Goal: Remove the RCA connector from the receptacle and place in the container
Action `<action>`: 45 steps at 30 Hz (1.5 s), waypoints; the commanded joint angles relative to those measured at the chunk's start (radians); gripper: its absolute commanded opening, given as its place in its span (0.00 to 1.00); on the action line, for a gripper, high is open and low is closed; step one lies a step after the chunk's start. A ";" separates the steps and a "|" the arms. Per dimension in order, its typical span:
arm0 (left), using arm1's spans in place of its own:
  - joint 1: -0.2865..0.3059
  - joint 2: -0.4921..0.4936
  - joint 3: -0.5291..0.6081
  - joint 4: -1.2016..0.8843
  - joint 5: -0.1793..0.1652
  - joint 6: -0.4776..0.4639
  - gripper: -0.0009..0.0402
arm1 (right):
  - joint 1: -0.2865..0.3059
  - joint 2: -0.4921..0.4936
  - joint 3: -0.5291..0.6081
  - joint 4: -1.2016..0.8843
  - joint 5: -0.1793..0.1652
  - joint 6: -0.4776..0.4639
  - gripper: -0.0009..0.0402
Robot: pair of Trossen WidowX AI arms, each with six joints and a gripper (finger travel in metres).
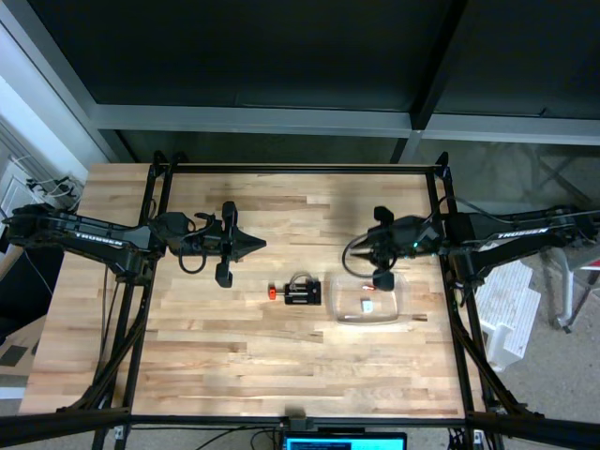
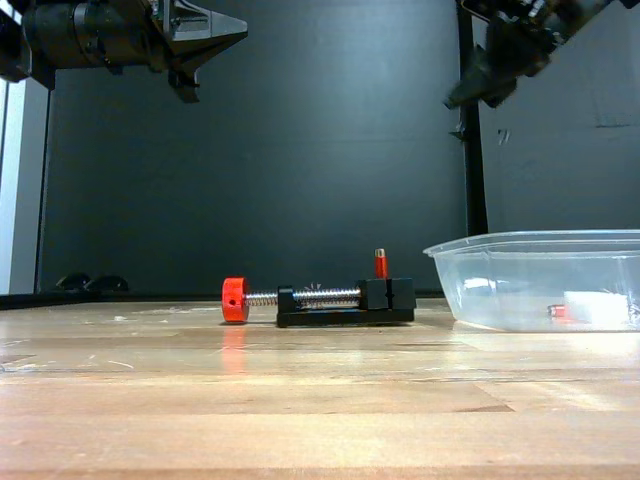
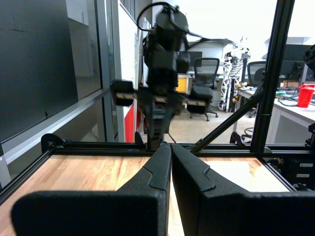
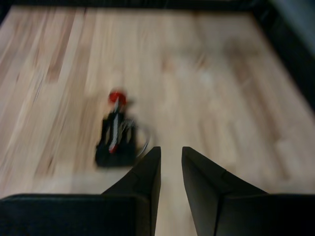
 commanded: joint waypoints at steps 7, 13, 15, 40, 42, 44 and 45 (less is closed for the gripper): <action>0.000 0.000 0.000 0.000 0.000 0.000 0.02 | -0.146 -0.010 -0.038 0.329 -0.216 -0.063 0.02; 0.000 0.000 0.000 0.000 0.000 0.000 0.02 | -0.147 -0.010 -0.109 0.536 -0.216 -0.066 0.02; 0.000 0.000 0.000 0.000 0.000 0.000 0.02 | -0.147 -0.010 -0.140 0.615 -0.222 -0.061 0.02; 0.000 0.000 0.000 0.000 0.000 0.000 0.02 | -0.148 -0.010 -0.305 0.923 -0.238 -0.014 0.02; 0.000 0.000 0.000 0.000 0.000 0.000 0.02 | -0.148 -0.010 -0.305 0.923 -0.244 -0.014 0.02; 0.000 0.000 0.000 0.000 0.000 0.000 0.02 | -0.148 -0.010 -0.305 0.923 -0.243 -0.014 0.02; 0.000 0.000 0.000 0.000 0.000 0.000 0.02 | -0.148 -0.010 -0.305 0.923 -0.243 -0.014 0.02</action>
